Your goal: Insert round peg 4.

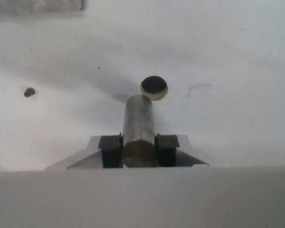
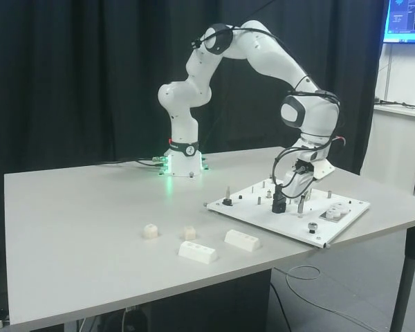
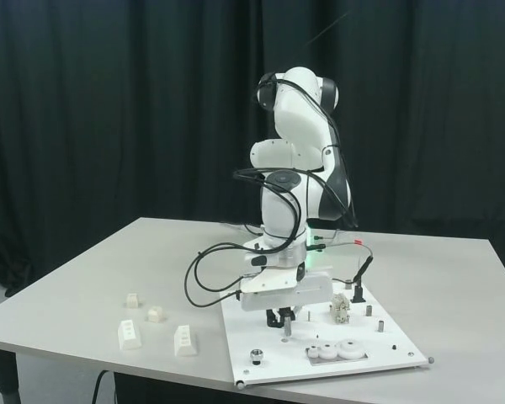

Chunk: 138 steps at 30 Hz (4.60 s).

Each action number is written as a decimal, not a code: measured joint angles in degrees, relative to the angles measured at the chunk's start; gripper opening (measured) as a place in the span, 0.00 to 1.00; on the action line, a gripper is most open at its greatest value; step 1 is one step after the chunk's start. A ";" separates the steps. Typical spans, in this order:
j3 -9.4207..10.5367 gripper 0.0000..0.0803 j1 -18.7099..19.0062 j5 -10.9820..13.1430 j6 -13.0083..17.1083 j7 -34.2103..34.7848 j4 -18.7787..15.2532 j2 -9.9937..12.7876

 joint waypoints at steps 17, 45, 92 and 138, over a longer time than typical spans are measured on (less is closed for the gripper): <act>0.00 0.19 0.47 -0.41 4.87 0.00 -3.43 -1.29; -0.03 0.19 0.87 -1.08 9.65 0.00 -6.49 -2.26; 0.02 0.19 0.86 -1.75 13.49 -2.83 -7.40 -1.81; -0.25 1.00 0.92 -2.16 8.46 -2.46 -7.04 -7.07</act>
